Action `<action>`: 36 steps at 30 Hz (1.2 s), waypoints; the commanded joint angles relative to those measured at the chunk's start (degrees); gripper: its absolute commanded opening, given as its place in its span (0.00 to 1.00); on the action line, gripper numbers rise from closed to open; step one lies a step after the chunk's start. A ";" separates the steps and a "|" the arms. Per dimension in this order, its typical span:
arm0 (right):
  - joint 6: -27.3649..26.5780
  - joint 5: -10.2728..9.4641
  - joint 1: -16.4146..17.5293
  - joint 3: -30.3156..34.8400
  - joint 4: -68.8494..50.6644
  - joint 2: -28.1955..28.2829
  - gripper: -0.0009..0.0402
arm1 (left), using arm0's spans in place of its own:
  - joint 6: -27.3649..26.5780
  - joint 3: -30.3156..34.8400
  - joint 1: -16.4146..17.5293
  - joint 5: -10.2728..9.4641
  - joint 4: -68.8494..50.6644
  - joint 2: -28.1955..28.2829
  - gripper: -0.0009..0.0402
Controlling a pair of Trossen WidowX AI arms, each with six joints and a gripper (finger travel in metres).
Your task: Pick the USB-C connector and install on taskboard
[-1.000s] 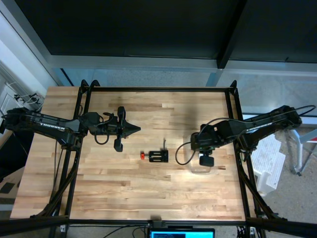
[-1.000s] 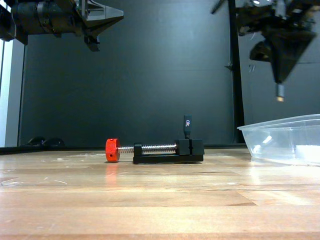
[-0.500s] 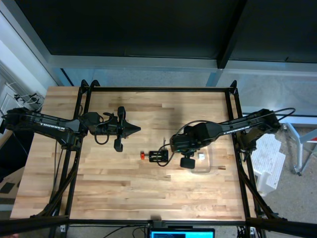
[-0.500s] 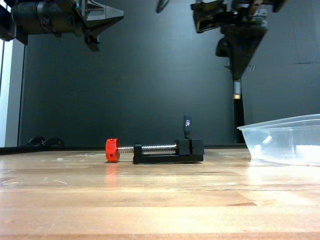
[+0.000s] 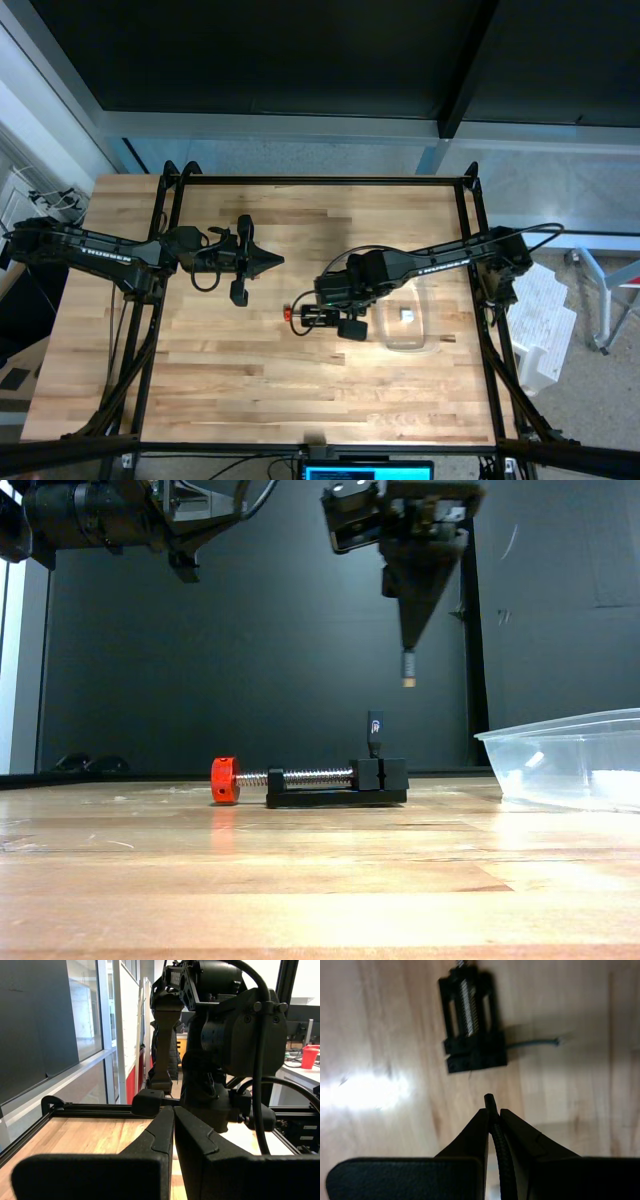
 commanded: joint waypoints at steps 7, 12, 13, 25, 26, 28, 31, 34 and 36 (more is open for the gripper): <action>-1.01 -1.11 -0.87 3.89 0.31 3.72 0.02 | 0.00 0.00 0.00 0.02 0.02 0.00 0.02; -0.96 -1.57 -0.90 3.48 1.25 3.72 0.02 | 0.00 0.00 0.02 0.02 0.04 0.02 0.02; -0.98 -1.55 -0.90 3.45 1.40 3.72 0.02 | 0.00 0.00 0.00 0.02 0.02 0.00 0.02; 0.33 -1.55 -0.90 3.37 2.05 3.72 0.02 | 0.00 0.00 0.02 0.02 0.02 0.02 0.02; 0.31 -1.55 -0.90 3.37 2.08 3.72 0.02 | 0.00 0.00 0.00 0.02 0.02 0.02 0.02; 0.28 -1.55 -0.90 3.34 2.10 3.72 0.02 | 0.00 0.00 0.00 0.02 0.02 0.02 0.02; -0.04 -1.70 -0.90 3.34 2.56 4.52 0.02 | 0.00 0.00 0.00 0.02 0.02 0.00 0.02; -0.11 -1.53 -0.90 3.34 2.91 4.52 0.02 | 0.00 0.00 0.02 0.02 0.02 0.02 0.02; 0.04 -1.53 -0.90 3.34 2.93 4.52 0.02 | 0.00 0.00 0.00 0.02 0.02 0.02 0.02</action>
